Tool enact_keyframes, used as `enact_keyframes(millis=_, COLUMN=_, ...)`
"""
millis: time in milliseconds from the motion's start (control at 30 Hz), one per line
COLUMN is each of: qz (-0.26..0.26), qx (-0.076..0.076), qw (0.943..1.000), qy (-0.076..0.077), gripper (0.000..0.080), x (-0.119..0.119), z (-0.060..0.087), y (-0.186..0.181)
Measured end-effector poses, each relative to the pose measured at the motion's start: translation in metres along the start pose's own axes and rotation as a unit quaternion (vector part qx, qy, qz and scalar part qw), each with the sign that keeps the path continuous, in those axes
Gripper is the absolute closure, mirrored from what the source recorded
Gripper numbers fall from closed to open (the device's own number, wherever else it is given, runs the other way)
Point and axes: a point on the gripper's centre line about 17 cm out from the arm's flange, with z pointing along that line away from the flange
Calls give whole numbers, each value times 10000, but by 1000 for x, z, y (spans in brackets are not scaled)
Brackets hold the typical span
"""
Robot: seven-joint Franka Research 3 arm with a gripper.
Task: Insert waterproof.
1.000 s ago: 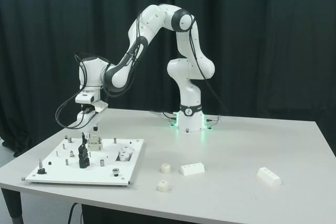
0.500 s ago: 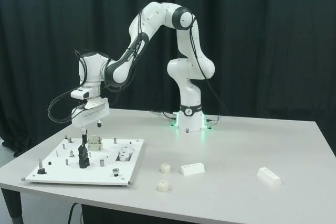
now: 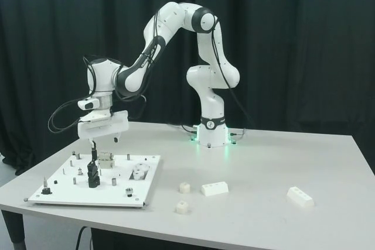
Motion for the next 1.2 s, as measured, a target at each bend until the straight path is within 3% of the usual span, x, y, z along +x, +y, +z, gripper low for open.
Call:
enact_keyframes(millis=267, qz=648, qx=82, qw=9978, qy=73, gripper=3, x=11, z=2, y=-9)
enact_keyframes(millis=600, qz=1458, qx=192, qw=9891, qy=82, gripper=3, x=19, z=9, y=-21)
enact_keyframes(millis=1200, qz=1683, qx=311, qw=9852, qy=106, gripper=3, x=21, z=19, y=-39)
